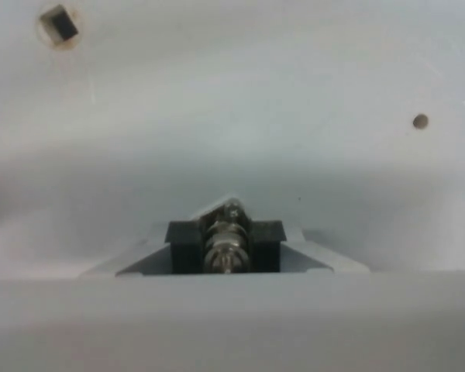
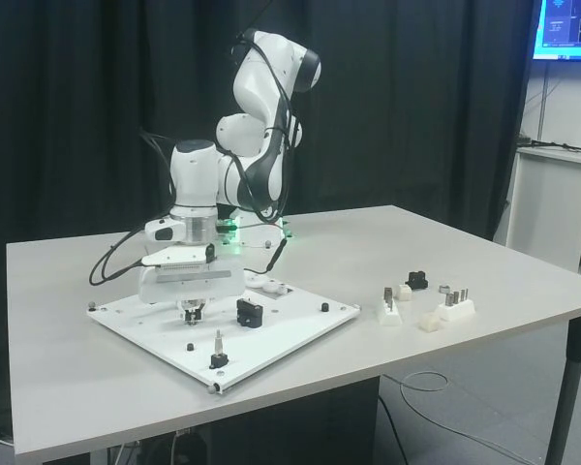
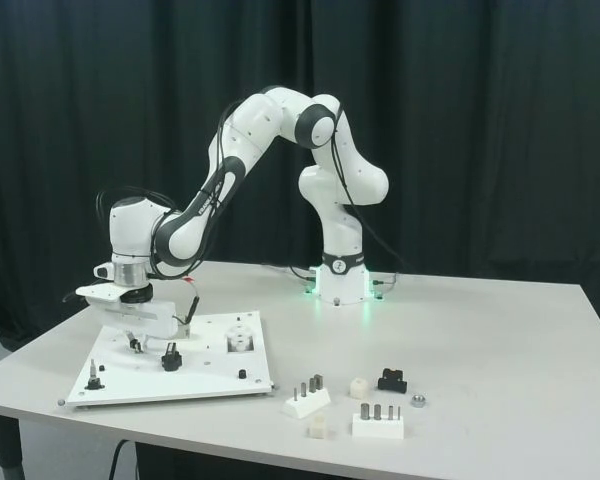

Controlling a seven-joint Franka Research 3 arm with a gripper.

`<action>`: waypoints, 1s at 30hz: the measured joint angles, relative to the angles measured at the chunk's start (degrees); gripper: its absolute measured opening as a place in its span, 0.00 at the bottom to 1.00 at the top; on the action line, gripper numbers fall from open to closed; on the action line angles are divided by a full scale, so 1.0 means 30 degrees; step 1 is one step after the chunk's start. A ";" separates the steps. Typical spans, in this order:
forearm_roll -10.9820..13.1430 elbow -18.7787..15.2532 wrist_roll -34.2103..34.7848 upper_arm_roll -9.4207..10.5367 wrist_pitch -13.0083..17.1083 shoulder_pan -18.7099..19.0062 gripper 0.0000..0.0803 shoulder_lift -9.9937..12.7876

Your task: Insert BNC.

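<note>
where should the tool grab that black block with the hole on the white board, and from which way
Grip the block across its two flat side faces, coming straight down from above. It sits low and squat on the board with open board around it, so nothing seems to block a vertical approach. The tool, just beside it, seems to be shut on the BNC, so it would likely need freeing first.

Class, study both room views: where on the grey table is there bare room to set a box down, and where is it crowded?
Bare: the table stretch between the arm's base and the far edge. Crowded: the white board under the gripper, and the small parts clustered beside it near the front edge.
</note>
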 joint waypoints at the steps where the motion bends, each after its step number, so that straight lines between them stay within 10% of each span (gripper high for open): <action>1: 0.0000 -0.0005 -0.0042 0.0000 0.0001 0.0000 0.15 -0.0001; 30: 0.0207 -0.0043 -0.0121 0.0011 0.0059 -0.0019 0.15 -0.0002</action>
